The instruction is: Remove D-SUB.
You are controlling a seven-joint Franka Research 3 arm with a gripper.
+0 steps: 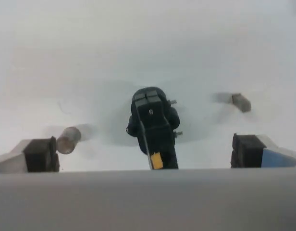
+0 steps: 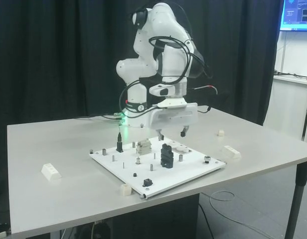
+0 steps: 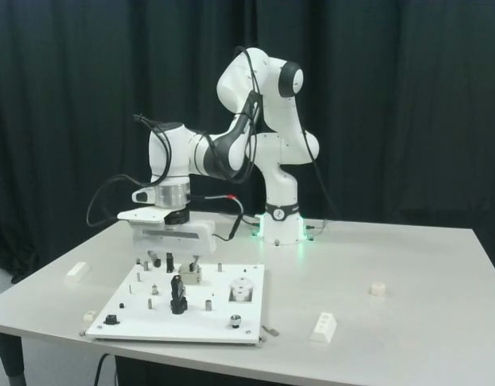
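Gripper (image 1: pixel 144 153) spread wide, holding nothing, hovering above the white board (image 2: pixel 193 172). D-SUB (image 1: pixel 153 126), black, standing upright near board centre, long axis vertical, directly below and between the fingers (image 1: pixel 41 155). Wrist view alone shows small side screws on it; room views show only its black outline.

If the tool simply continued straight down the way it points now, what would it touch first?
Most likely the black D-SUB connector standing on the white board: the open tool straddles it in the wrist view, though the height between them is unclear.
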